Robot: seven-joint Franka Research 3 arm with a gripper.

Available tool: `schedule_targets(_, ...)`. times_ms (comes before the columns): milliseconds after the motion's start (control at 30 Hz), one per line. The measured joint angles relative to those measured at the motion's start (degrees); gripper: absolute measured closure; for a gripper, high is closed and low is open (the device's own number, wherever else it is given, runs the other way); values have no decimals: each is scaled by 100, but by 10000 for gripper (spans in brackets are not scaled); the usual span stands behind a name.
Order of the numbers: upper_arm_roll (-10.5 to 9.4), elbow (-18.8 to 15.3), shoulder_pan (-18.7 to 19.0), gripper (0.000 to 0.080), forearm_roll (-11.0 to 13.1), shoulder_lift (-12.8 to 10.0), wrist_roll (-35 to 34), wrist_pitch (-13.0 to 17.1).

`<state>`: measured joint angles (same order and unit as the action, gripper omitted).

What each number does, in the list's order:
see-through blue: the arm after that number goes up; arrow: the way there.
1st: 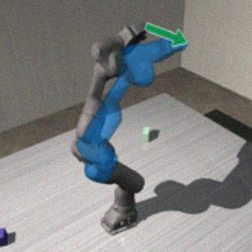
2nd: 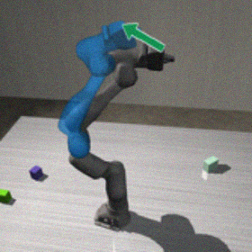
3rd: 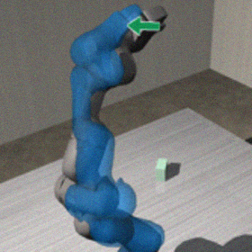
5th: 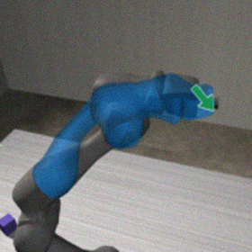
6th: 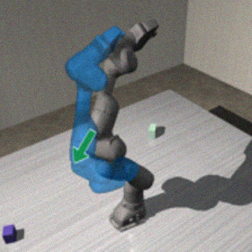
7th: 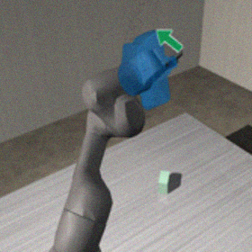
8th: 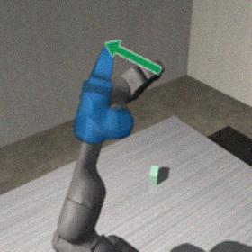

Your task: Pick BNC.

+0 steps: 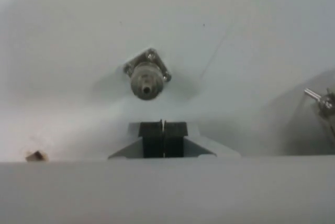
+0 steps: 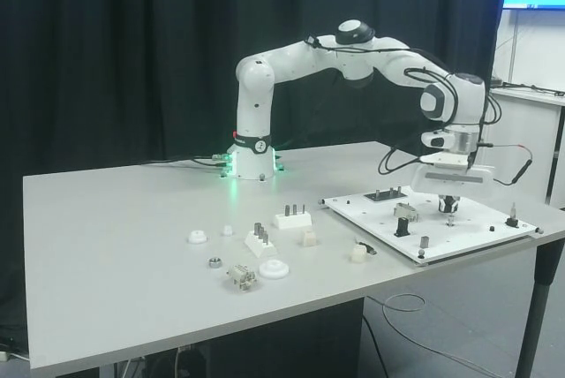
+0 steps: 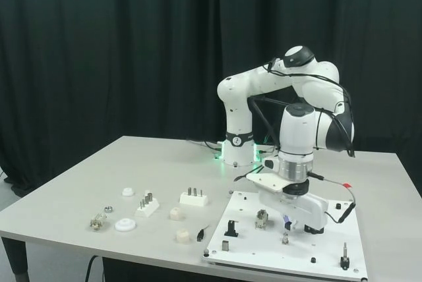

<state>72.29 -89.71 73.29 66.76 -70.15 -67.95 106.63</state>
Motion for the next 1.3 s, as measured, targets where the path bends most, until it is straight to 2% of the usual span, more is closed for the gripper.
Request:
schedule_targets(400, 224, 1, 83, 803, -3, 20, -43, -252)
schedule_targets(1300, 472, 116, 148, 803, -3, 99, -44, -346)
